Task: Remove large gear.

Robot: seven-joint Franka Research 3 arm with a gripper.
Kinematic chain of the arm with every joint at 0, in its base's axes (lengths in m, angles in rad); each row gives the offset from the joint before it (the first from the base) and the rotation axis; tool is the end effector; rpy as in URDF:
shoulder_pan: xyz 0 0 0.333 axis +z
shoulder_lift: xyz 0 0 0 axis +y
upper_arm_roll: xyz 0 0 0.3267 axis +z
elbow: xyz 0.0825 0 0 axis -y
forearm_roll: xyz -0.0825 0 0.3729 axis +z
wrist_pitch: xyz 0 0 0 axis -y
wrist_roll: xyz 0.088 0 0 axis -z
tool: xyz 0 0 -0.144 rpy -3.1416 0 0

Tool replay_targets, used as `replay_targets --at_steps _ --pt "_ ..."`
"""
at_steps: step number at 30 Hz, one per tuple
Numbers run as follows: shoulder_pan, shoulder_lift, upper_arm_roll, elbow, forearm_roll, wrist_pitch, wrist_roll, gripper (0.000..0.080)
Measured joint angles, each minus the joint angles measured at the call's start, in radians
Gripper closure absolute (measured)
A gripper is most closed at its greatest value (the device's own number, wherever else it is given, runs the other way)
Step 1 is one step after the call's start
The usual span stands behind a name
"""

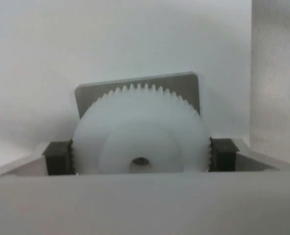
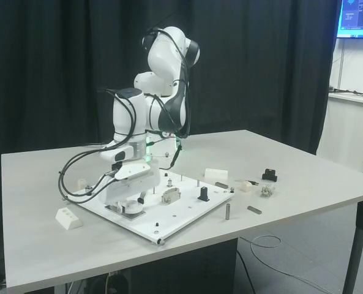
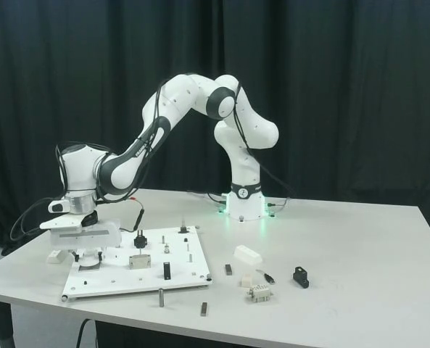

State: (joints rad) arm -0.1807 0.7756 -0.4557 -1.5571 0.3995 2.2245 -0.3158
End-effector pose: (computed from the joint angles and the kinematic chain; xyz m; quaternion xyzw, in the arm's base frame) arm 0.5972 -0.3615 0.1981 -0.9739 0.2267 0.0065 0.0023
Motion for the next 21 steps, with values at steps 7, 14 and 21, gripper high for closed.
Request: replay_targets --at_steps 7,14,21 --pt "0.008 0.000 -0.012 0.007 0.000 -0.015 0.000 0.0206" --pt "0.010 -0.004 -0.016 0.029 0.000 -0.043 0.000 0.0206" --pt "0.018 -0.013 -0.030 0.052 0.000 -0.086 0.001 0.0206"
